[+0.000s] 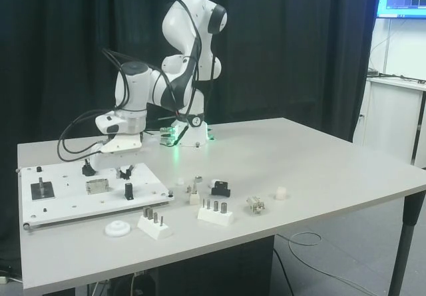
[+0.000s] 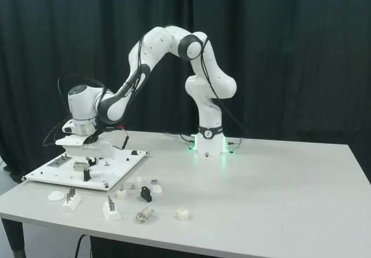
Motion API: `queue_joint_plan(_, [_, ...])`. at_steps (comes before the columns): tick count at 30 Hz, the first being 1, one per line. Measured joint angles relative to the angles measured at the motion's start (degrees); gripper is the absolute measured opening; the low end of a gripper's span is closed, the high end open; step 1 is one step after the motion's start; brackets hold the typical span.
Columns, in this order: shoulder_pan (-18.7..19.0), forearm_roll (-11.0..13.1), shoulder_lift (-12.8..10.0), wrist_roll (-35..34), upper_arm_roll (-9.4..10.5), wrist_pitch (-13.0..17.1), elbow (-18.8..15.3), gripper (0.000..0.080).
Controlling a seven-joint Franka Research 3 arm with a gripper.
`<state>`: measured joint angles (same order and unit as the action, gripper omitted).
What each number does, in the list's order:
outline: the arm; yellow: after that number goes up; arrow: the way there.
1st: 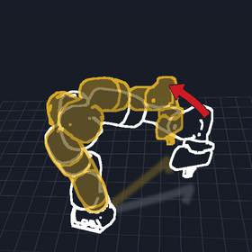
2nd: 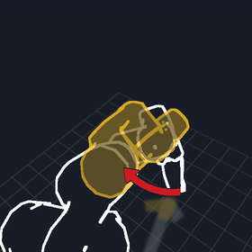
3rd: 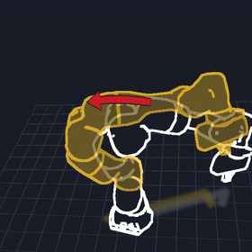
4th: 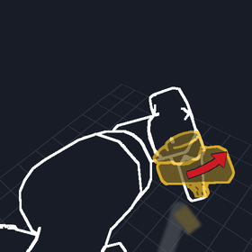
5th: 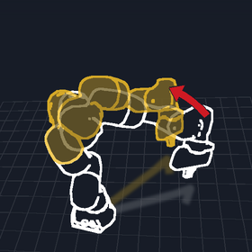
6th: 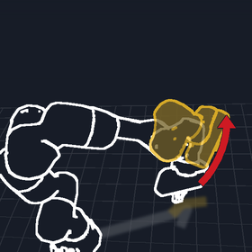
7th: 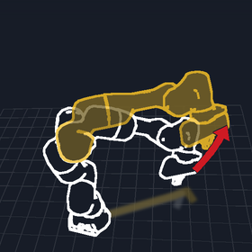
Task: Place USB.
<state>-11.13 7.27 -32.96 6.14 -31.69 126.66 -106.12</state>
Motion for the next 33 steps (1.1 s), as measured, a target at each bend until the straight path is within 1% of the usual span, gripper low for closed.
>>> queue_joint_plan(4, [0.06, -0.2, 0.69, 0.0, -0.08, -0.85, 0.28, 0.0149])
queue_joint_plan(10, [0.35, -0.62, 1.21, 0.0, -0.35, -1.11, 0.32, 0.0149])
queue_joint_plan(24, [0.5, -1.17, 1.35, -0.24, -0.38, -1.42, 0.83, 0.0149])
queue_joint_plan(33, [0.68, -1.17, 1.35, -3.22, -0.39, -3.02, 1.78, 0.0149])
